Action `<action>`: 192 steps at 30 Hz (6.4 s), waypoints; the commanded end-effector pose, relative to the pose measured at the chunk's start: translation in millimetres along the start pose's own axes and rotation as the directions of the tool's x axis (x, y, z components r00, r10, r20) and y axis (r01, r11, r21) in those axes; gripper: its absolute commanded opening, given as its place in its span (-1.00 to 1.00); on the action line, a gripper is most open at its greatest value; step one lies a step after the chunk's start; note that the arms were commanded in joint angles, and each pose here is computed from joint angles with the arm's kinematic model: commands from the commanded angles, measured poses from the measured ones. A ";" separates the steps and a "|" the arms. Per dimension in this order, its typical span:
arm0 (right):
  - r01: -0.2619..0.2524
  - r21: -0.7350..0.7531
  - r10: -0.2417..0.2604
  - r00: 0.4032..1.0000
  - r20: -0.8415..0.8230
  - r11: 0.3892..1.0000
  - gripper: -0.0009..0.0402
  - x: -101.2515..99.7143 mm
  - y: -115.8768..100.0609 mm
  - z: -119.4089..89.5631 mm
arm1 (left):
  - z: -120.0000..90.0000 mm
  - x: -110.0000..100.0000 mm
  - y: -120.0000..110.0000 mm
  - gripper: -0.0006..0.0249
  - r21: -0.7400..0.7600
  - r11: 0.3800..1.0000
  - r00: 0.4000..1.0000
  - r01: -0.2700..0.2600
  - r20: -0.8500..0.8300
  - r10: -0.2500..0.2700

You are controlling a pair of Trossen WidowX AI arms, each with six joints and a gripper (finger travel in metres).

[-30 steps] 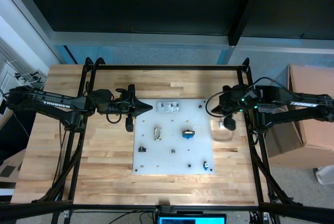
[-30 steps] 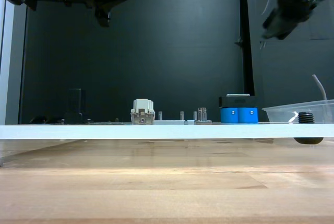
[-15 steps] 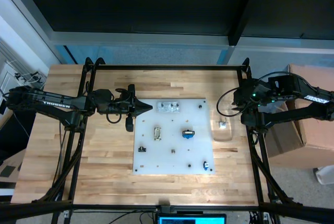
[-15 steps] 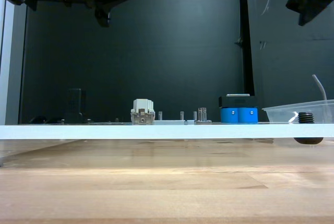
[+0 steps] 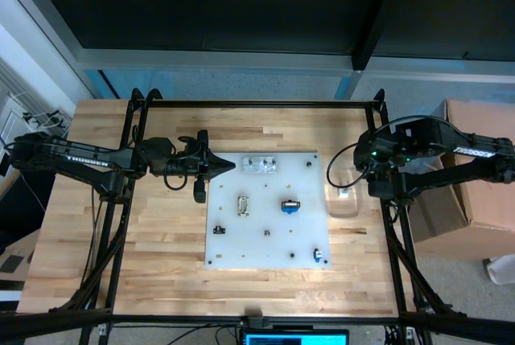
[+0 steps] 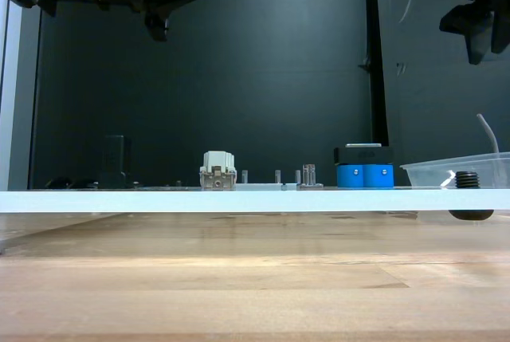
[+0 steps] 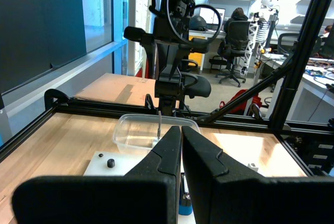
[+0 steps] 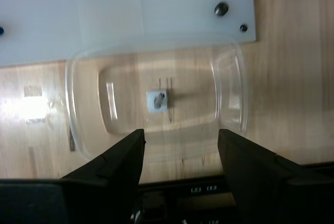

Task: Pick the RJ45 connector and install on the taskboard

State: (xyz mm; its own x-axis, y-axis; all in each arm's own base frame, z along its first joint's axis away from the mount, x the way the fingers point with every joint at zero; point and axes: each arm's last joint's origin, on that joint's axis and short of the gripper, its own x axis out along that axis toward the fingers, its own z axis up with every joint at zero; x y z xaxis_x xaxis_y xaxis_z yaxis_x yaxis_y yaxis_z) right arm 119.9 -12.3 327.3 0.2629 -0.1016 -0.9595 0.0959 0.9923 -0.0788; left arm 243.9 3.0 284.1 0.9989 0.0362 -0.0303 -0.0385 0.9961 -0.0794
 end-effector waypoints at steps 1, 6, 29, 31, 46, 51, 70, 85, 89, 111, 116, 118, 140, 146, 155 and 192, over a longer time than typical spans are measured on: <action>-0.004 -0.003 0.004 1.000 -0.019 1.000 -0.13 3.9 0.7 0.1 | 0.0 0.1 0.0 -0.95 0.000 1.000 1.000 0.000 0.000 0.000; -0.005 -0.007 0.005 0.999 -0.048 1.000 -0.22 11.2 1.7 -1.8 | 0.0 0.1 0.0 -0.94 0.000 1.000 1.000 0.000 0.000 0.000; -0.005 0.033 0.010 0.989 -0.145 0.999 -0.24 62.0 10.0 -6.3 | 0.0 0.1 0.1 -0.95 0.000 1.000 1.000 0.000 0.000 0.000; -0.006 0.034 0.011 0.990 -0.142 0.999 -0.24 65.7 10.8 -5.4 | 0.0 0.1 0.1 -0.95 0.000 1.000 1.000 0.000 0.000 0.000; -0.028 0.025 0.032 0.985 -0.169 0.999 -0.25 98.2 16.4 1.9 | 0.0 0.1 0.0 -0.95 0.000 1.000 1.000 0.000 0.000 0.000; -0.025 0.025 0.030 0.978 -0.204 0.999 -0.25 109.5 17.7 4.7 | 0.0 0.1 0.0 -0.95 0.000 1.000 1.000 0.000 0.000 0.000; 0.006 0.088 0.019 0.959 -0.283 0.996 -0.26 137.3 20.2 8.4 | 0.0 0.1 0.0 -0.94 0.000 1.000 1.000 0.000 0.000 0.000; 0.015 0.089 0.015 0.944 -0.330 0.996 -0.53 149.0 21.2 12.3 | 0.0 0.1 0.1 -0.95 0.000 1.000 1.000 0.000 0.000 0.000; 0.016 0.091 0.015 0.943 -0.332 0.996 -0.67 149.0 21.0 12.0 | 0.0 0.1 0.1 -0.94 0.000 1.000 1.000 0.000 0.000 0.000; 0.015 0.090 0.015 0.944 -0.329 0.996 -0.96 128.9 19.0 16.1 | 0.0 0.1 0.0 -0.94 0.000 1.000 1.000 0.000 0.000 0.000; 0.016 0.084 0.014 0.938 -0.347 0.996 -0.96 116.0 17.9 18.6 | 0.0 0.1 0.1 -0.94 0.000 1.000 1.000 0.000 0.000 0.000; 0.014 0.085 0.015 0.944 -0.330 0.996 -0.96 104.5 16.9 21.5 | 0.0 0.1 0.1 -0.95 0.000 1.000 1.000 0.000 0.000 0.000; 0.021 0.085 -0.003 0.979 -0.203 0.996 -0.96 8.9 9.3 63.3 | 0.0 0.1 0.0 -0.95 0.000 1.000 1.000 0.000 0.000 0.000; 0.020 0.065 -0.005 0.975 -0.223 0.998 -0.96 14.5 10.0 70.0 | -0.1 0.1 0.1 -0.94 0.000 1.000 1.000 0.000 0.000 0.000; 0.019 0.064 -0.004 0.975 -0.222 0.998 -0.96 14.5 10.0 70.1 | 0.0 0.1 0.1 -0.94 0.000 1.000 1.000 0.000 0.000 0.000; -0.019 -0.083 -0.044 0.716 -0.697 0.996 -0.04 165.7 21.7 127.0 | -0.2 0.1 0.0 -0.95 0.000 1.000 1.000 0.000 -0.001 0.000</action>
State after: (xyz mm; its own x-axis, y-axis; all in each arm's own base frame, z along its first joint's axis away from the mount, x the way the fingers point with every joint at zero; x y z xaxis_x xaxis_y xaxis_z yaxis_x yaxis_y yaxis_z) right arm 286.5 -16.5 205.1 -0.4853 -0.0662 -0.8718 0.0149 0.9964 -0.0840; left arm 244.0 3.0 284.0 0.9989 0.0362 -0.0307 -0.0386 0.9961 -0.0790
